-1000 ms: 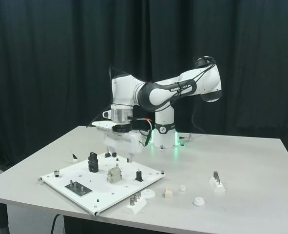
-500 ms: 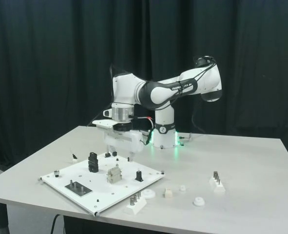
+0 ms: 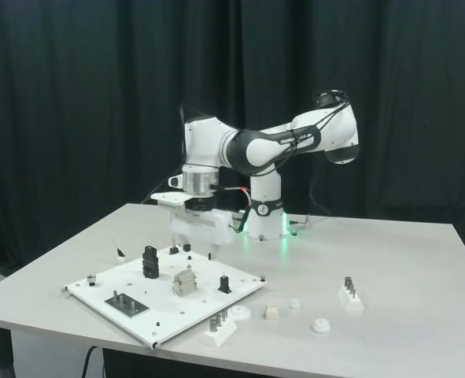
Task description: Pick large gear.
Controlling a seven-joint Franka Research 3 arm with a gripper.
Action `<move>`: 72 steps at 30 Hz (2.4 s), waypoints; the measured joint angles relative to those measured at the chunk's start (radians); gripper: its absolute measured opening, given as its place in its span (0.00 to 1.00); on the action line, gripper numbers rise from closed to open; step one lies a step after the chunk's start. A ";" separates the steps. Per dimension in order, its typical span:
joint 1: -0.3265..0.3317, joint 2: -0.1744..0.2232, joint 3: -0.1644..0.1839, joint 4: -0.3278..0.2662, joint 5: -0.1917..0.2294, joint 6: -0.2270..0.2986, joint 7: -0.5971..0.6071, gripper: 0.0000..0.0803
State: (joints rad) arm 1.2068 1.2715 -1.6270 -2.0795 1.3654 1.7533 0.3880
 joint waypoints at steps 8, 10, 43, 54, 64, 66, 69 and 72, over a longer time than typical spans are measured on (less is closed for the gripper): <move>0.016 0.000 -0.003 0.006 0.000 0.000 -0.007 1.00; 0.019 0.000 -0.004 0.009 0.000 0.000 -0.016 1.00; 0.106 -0.006 0.028 0.087 -0.039 -0.005 -0.391 1.00; 0.083 -0.005 0.079 0.123 -0.053 0.021 -0.560 1.00; 0.054 -0.005 0.127 0.162 -0.096 0.026 -0.622 1.00; 0.050 -0.005 0.135 0.168 -0.105 0.025 -0.633 1.00; 0.046 -0.005 0.147 0.175 -0.118 0.021 -0.647 1.00; 0.043 -0.005 0.159 0.179 -0.127 0.018 -0.652 1.00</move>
State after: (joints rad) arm 1.2496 1.2663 -1.4680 -1.9009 1.2380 1.7717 -0.2644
